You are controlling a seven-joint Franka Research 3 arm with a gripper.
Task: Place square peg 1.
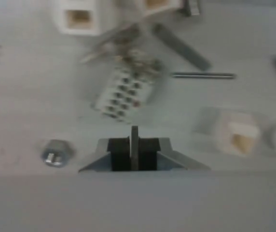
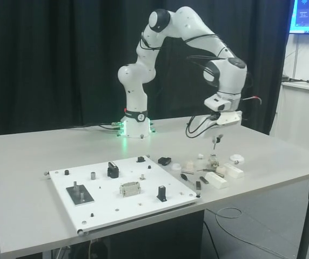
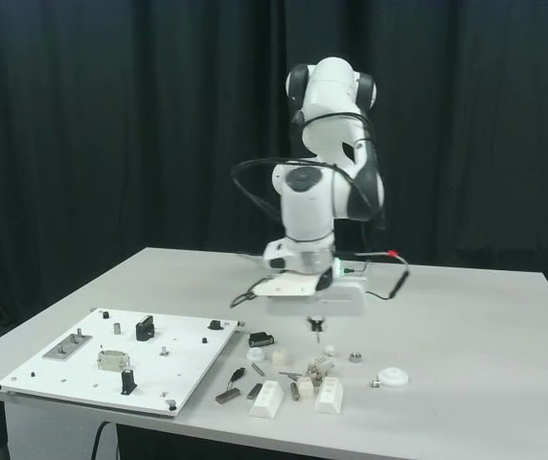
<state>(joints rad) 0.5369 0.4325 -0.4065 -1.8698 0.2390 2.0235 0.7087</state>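
Observation:
My gripper [image 1: 134,155] is shut on a thin grey square peg [image 1: 134,137], which stands upright between the black pads with its tip poking past them. In the first room view the gripper [image 2: 215,141] hangs above the loose parts to the right of the white board [image 2: 106,208], with the peg [image 2: 214,144] pointing down. From the second room view the gripper [image 3: 317,329] sits a short way above the table, clear of the parts. The white board [image 3: 193,369] lies well to the left of it.
Under the gripper lie a multi-pin connector [image 1: 122,94], a grey bar [image 1: 181,47], a thin rod [image 1: 203,75], a nut [image 1: 56,153] and white blocks [image 1: 82,19]. On the board stand a grey plate with pegs [image 2: 79,194] and black fixtures [image 2: 113,171].

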